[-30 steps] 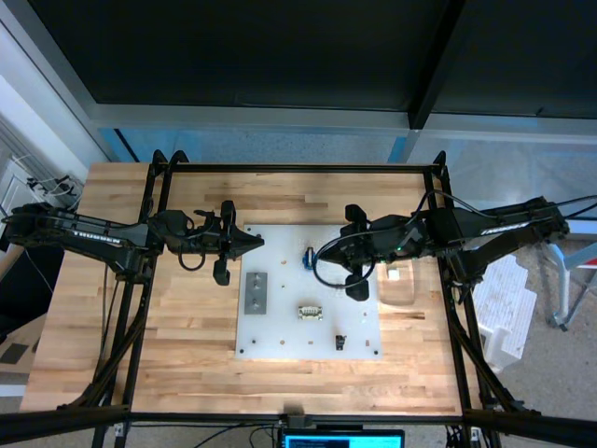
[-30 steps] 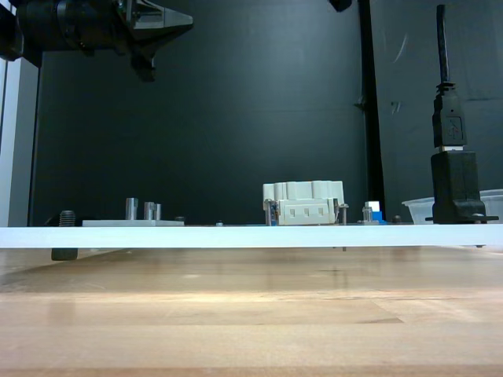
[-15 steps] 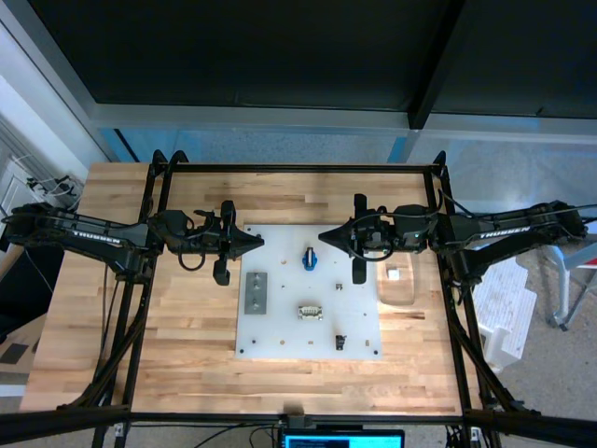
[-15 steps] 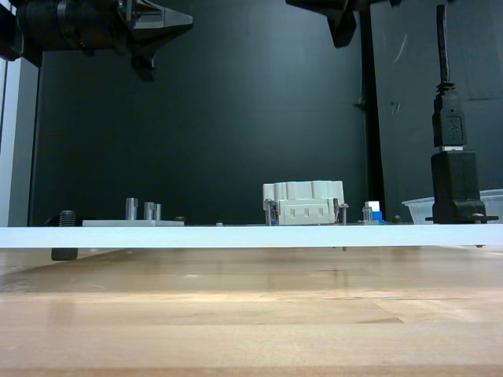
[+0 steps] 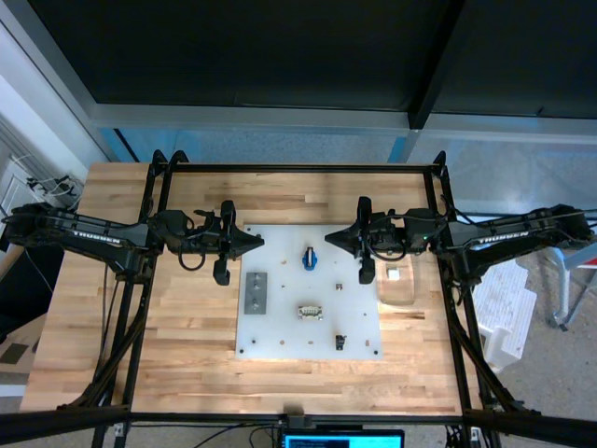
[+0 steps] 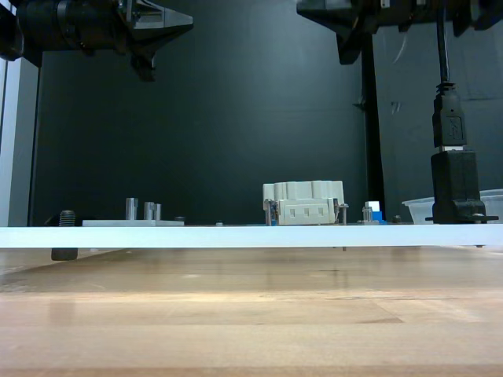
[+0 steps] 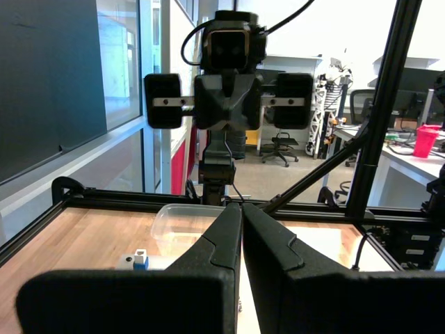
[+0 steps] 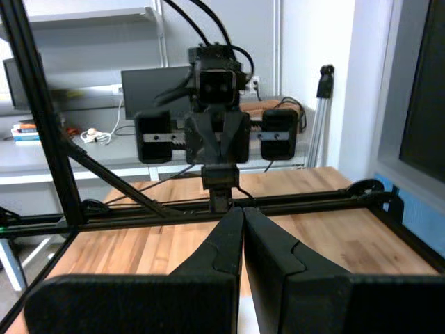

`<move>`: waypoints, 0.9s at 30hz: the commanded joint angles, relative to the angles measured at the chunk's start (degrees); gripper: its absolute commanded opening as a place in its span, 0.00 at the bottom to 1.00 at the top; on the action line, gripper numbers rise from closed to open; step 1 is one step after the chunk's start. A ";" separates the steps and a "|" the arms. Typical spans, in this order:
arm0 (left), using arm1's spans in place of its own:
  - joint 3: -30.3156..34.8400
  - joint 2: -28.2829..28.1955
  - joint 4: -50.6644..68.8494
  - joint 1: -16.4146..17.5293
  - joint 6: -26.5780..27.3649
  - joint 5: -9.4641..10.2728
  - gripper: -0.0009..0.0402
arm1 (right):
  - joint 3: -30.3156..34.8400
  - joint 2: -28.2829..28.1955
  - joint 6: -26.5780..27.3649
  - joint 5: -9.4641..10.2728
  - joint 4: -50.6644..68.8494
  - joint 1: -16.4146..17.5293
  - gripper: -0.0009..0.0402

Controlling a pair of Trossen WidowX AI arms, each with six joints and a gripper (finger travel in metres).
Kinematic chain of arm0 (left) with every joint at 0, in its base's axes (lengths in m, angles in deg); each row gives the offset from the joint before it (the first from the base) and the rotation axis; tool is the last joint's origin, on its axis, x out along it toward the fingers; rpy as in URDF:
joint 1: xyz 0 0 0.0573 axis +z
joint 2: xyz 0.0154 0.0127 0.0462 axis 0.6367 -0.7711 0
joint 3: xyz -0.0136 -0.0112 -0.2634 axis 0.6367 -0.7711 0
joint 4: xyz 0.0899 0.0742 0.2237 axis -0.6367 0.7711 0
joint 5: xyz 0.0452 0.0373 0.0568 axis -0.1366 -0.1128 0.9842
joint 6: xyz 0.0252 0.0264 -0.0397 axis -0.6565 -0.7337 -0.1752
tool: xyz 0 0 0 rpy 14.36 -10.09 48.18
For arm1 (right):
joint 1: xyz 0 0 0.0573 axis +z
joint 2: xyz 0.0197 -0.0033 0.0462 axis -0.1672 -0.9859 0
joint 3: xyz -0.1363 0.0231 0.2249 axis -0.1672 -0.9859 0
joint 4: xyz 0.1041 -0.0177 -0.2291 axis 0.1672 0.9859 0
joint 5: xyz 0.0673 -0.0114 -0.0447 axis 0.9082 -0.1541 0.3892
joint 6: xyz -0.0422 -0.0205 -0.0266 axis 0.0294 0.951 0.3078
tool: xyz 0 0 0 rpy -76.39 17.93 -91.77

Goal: Pick the USB connector and install on taskboard

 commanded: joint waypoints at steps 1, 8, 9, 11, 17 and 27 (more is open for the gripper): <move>0.00 -0.02 -0.02 0.00 0.00 0.00 0.02 | -0.66 -0.07 0.22 0.76 -1.07 -0.52 0.02; 0.00 -0.02 -0.02 0.00 0.00 -0.02 0.02 | -1.22 -0.11 1.27 0.81 -2.05 -0.42 0.02; 0.02 0.00 -0.02 0.00 0.00 -0.02 0.02 | -1.22 -0.09 1.14 0.79 -2.16 -0.26 0.02; 0.00 -0.02 -0.02 0.00 0.00 -0.02 0.02 | -1.22 -0.09 0.90 0.74 -2.56 0.00 0.02; 0.00 -0.02 -0.02 0.00 0.00 0.00 0.02 | -2.05 -0.15 1.64 0.76 -3.30 0.07 0.02; 0.00 0.00 -0.02 0.00 0.00 -0.02 0.02 | -4.42 -0.11 0.20 0.79 -5.31 -0.52 0.02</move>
